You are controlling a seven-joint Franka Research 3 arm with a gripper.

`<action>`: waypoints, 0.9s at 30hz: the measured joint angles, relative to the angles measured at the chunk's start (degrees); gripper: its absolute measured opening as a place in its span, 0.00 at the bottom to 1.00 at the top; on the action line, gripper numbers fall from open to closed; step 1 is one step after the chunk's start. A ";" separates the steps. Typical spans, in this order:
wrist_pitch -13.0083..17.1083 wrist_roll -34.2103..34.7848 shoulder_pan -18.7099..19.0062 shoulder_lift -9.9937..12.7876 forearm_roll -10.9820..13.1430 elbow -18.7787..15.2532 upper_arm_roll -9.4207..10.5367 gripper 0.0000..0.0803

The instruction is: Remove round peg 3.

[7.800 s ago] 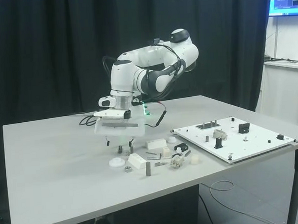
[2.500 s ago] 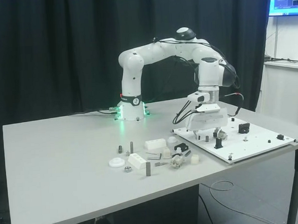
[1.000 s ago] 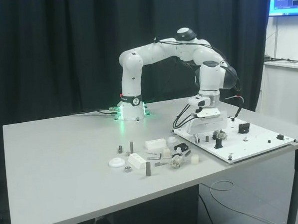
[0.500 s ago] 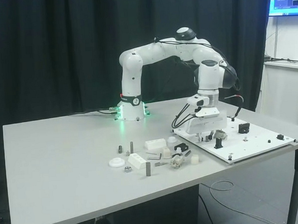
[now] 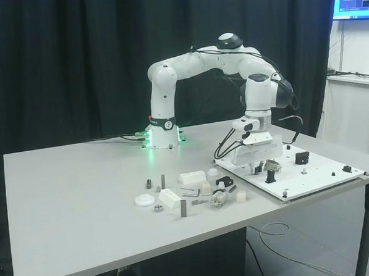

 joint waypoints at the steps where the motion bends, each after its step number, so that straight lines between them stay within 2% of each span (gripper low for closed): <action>1: 0.00 0.00 0.01 0.00 0.00 0.00 0.00 0.14; 27: 0.12 -0.03 0.45 0.00 -0.81 0.04 -0.64 0.14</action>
